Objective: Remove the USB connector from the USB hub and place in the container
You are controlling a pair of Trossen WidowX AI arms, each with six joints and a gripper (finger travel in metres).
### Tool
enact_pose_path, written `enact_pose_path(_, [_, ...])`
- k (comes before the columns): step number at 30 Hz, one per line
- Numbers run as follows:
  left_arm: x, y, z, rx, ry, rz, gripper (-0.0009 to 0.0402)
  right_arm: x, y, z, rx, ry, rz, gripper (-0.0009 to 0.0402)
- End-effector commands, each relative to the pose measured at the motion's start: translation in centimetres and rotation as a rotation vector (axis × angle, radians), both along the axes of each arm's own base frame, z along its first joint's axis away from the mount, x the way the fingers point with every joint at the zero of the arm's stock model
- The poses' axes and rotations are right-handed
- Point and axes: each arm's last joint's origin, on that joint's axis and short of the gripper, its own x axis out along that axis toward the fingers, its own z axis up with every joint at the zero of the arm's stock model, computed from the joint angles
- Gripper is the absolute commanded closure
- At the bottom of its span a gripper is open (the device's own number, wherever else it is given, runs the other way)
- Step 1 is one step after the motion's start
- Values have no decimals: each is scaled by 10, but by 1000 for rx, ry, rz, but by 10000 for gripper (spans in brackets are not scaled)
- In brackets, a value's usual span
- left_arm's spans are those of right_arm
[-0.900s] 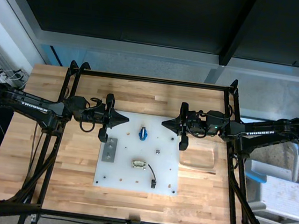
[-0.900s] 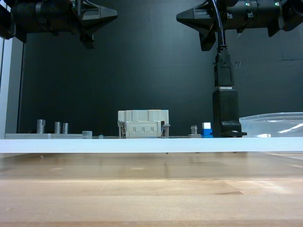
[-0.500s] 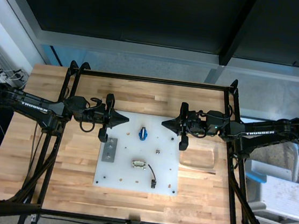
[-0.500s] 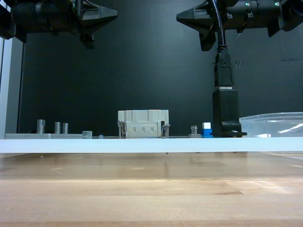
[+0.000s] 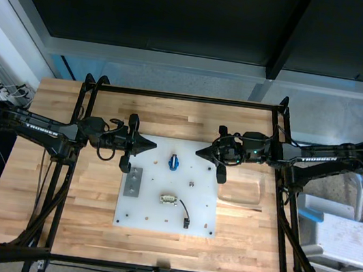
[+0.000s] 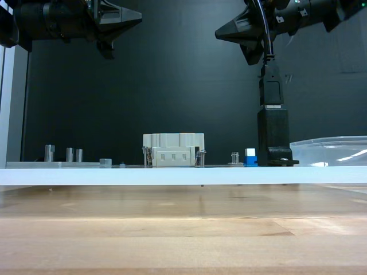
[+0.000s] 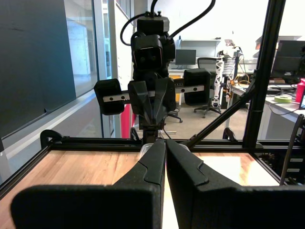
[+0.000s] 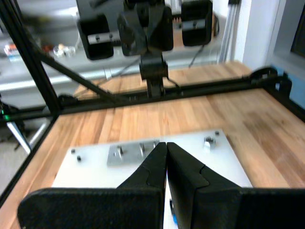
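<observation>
right gripper (image 5: pixel 199 152): fingers pressed together, empty, high over the white board (image 5: pixel 153 211)
left gripper (image 5: pixel 154 147): closed too, empty, hovering opposite
usb connector (image 6: pixel 270 89): upright, plugged into usb hub (image 6: pixel 273 134)
container (image 5: pixel 241 192): looks empty, beside the board
progress: nothing done; unplugging and placing remain

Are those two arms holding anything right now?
Nothing. The left end effector and right end effector hover shut and empty high over the white board.

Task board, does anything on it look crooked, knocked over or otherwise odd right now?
Nothing stands out. The USB connector stands upright in the USB hub, the container lies flat beside the board, and the left claw and right claw, both shut, hover above the board's far edge.
</observation>
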Motion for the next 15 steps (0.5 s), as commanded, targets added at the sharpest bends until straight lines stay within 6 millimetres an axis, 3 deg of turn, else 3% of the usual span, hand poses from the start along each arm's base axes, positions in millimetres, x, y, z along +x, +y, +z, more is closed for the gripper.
enact_pose_path(1, [0, 0, 0, 0, 0, 0, 393, -1, 1, 7, -1, 70, 3, 393])
enact_pose_path(15, [0, 0, 0, 0, 0, 0, 392, -17, 9, 40, -8, 347, 37, 393])
